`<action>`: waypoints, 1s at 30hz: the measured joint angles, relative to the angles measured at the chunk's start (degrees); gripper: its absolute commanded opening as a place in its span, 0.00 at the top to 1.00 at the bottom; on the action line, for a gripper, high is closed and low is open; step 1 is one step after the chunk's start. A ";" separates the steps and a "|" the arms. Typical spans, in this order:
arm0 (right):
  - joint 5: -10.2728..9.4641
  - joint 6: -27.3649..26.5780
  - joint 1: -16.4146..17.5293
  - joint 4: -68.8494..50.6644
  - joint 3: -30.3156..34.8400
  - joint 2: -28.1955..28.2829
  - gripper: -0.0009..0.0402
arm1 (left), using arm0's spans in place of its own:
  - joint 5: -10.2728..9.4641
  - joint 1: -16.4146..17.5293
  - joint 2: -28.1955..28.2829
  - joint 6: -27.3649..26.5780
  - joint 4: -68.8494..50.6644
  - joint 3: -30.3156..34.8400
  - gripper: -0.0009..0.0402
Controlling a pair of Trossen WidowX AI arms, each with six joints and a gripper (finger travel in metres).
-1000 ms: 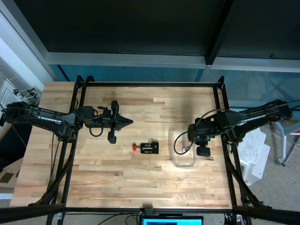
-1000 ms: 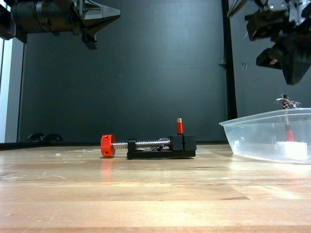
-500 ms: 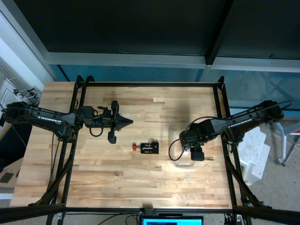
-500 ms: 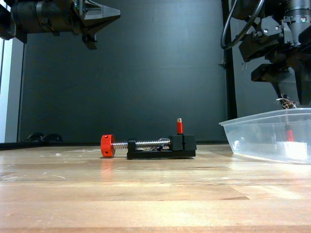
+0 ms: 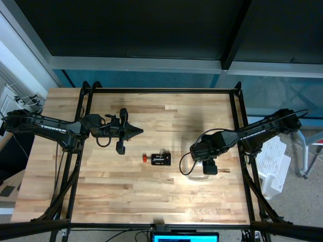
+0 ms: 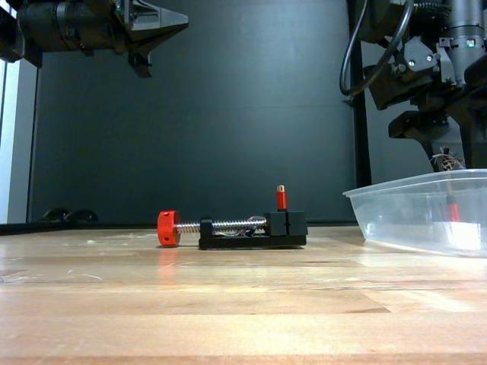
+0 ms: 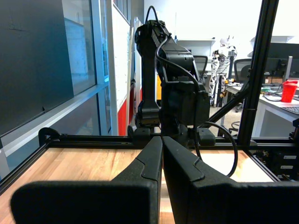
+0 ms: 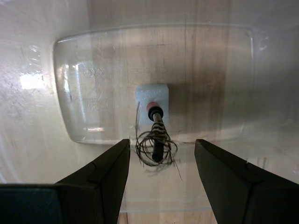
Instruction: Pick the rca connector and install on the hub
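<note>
descent brings released right tool (image 8: pixel 161 142) over rca connector (image 8: pixel 157 127); left tool (image 7: pixel 162 138) clenched aloft.

Your table (image 5: pixel 126 196) is pale butcher-block wood, bounded by a black metal frame (image 5: pixel 161 91). A dark panel (image 6: pixel 251 99) stands behind it. Beyond, you have glazed partitions (image 7: pixel 79 51), an office chair (image 7: pixel 242 67) and a white desk (image 7: pixel 279 105) carrying a red cup (image 7: pixel 289 91), all brightly lit.
</note>
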 measured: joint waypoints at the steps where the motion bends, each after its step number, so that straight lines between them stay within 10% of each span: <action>1: 0.00 0.00 0.02 0.28 0.00 0.15 0.51 | 0.00 0.00 0.00 0.00 0.00 0.00 0.98; 16: 0.46 -0.22 0.20 3.69 -0.50 1.51 0.52 | 0.00 0.00 0.00 0.00 0.00 0.02 0.98; 30: 0.46 -0.39 0.50 5.84 -1.55 3.32 0.76 | 0.00 0.00 0.00 0.02 0.00 0.02 0.98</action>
